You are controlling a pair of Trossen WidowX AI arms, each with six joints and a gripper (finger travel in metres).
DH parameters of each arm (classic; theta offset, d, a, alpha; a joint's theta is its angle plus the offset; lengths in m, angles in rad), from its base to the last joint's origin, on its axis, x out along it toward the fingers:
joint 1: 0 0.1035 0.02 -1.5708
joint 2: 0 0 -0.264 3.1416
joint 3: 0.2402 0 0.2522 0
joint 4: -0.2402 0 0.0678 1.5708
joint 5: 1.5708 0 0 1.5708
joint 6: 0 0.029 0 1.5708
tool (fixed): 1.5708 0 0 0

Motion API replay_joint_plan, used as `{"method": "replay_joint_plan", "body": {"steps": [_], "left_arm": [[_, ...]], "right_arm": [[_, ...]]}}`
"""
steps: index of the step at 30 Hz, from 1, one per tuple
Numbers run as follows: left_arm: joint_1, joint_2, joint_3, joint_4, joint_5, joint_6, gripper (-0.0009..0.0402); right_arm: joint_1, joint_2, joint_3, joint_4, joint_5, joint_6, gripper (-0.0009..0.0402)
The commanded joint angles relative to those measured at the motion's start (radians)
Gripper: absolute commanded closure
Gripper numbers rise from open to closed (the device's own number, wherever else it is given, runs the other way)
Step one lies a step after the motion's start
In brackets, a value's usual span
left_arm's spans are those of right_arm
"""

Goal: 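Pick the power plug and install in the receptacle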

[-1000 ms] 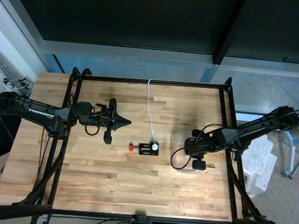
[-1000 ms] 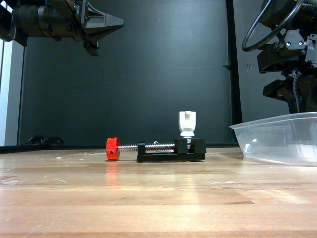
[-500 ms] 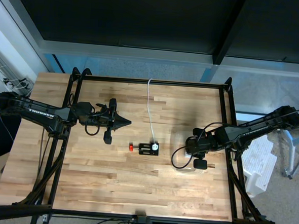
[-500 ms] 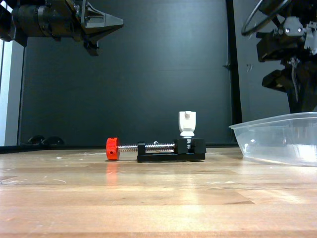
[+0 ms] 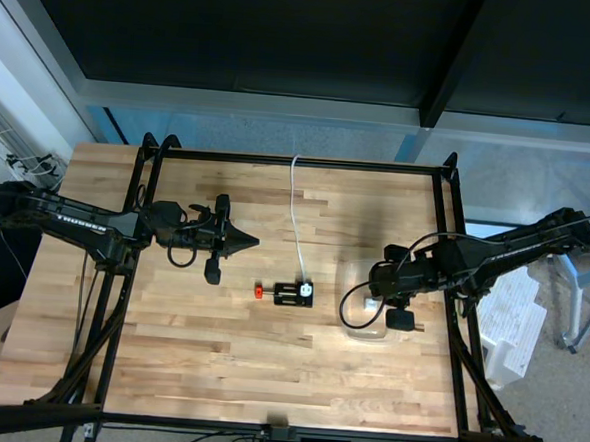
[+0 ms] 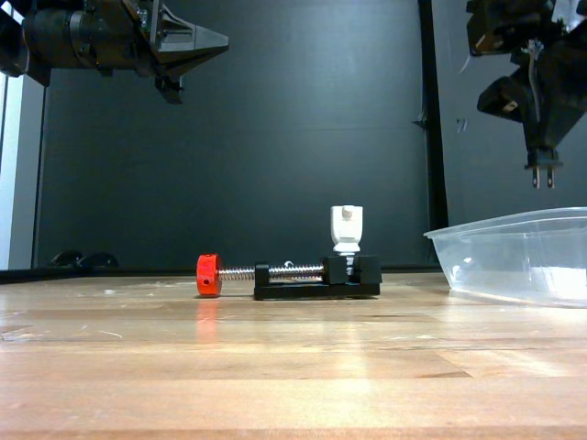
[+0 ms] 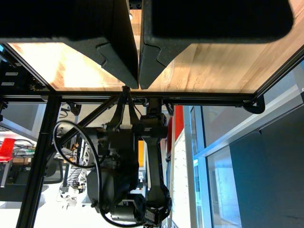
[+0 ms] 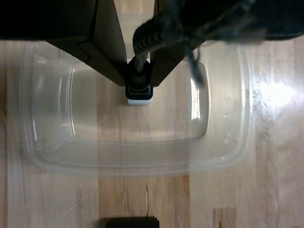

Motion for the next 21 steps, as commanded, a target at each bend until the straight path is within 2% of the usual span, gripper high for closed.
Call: {"method": "replay_joint_plan", "body": {"steps": [1,8,12,15,21], "left_arm": [[0.0,0.0,0.0,0.0,0.0,0.0,0.0393],[0.0,0.0,0.0,0.0,0.0,0.0,0.0393],[0.0,0.0,0.0,0.0,0.0,0.0,0.0393],[0.0,0.0,0.0,0.0,0.0,0.0,0.0393],[0.0,0.0,0.0,0.0,0.0,0.0,0.0393]], "right_arm": [[0.0,0.0,0.007,-0.002,0.0,0.003,0.0393],[-0.012,0.04,0.03,0.014,0.0,0.004,0.0393],[-0.022,0.09,0.087,0.035,0.003,-0.019,0.0393],[-0.031,0.136,0.136,0.038,0.027,-0.027,0.0393],[-0.059,0.242,0.236,0.046,0.026,-0.074,0.0393]]}}
